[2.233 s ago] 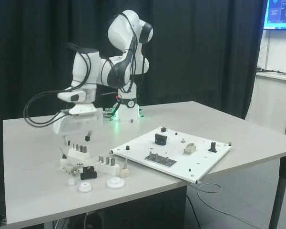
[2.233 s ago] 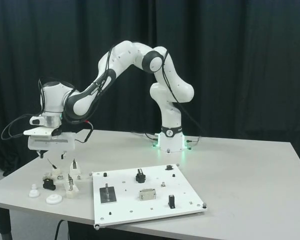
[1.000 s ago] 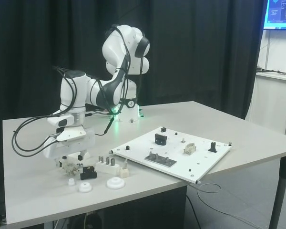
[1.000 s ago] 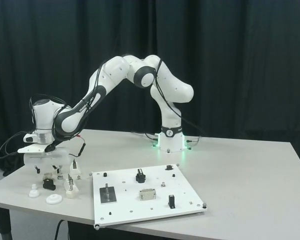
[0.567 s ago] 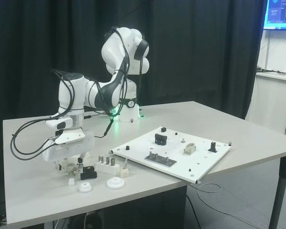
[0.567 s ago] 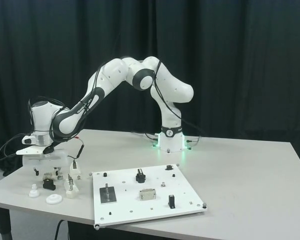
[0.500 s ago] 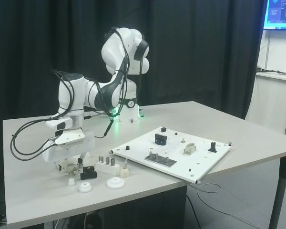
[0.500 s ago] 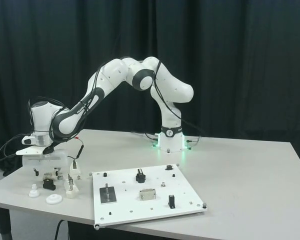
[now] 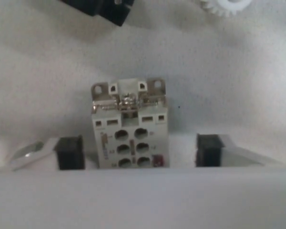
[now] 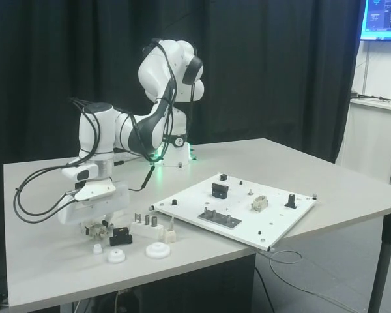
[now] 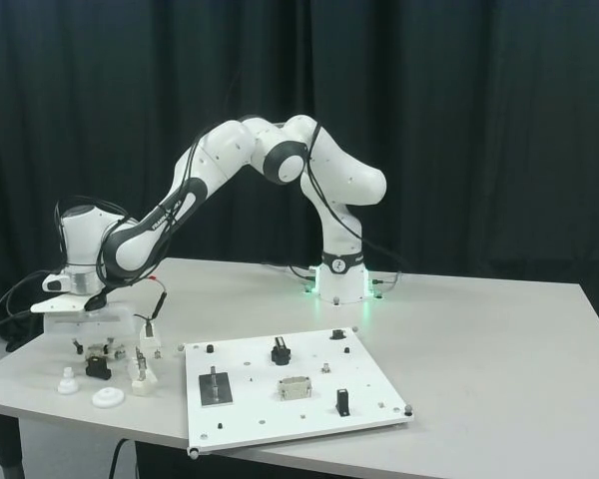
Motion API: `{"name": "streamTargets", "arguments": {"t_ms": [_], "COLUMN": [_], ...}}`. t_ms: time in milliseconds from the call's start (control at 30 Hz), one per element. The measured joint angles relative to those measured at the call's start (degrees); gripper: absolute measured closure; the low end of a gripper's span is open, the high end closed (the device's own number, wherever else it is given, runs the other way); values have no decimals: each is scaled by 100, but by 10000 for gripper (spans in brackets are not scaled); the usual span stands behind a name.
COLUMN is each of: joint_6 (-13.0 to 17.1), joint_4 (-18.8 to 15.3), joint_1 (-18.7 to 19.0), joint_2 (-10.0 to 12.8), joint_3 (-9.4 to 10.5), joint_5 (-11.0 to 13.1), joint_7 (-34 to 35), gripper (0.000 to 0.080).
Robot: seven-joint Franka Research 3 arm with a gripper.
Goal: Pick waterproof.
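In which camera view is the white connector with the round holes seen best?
The wrist view: the connector fills the middle, between the pincer fingertips, holes and metal tabs clear. In both room views the hand covers it almost completely.

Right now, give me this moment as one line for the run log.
phase: pre-grasp | gripper: open, low, straddling waterproof connector | connector: on grey table, not lifted | nearby: black part, white gear

Robotics lab: black curtains (image 11: 479,120), grey table (image 11: 499,339), white fixture board (image 11: 290,384).
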Motion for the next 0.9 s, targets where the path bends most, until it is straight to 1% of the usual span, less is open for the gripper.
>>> {"name": "streamTargets", "arguments": {"t_ms": [100,133,367,400,567,900], "joint_6": [0,0,0,0,-46,-480], "joint_4": [23,30,59,70,161,469], "joint_1": [0,0,-6,-8,-12,-14], "joint_2": [25,32,44,44,44,43], "joint_3": [0,0,0,-1,-18,-109], "joint_5": [11,17,92,103,112,112], "joint_7": [0,0,7,10,54,161], "gripper": [200,382,382,492,492,492]}}
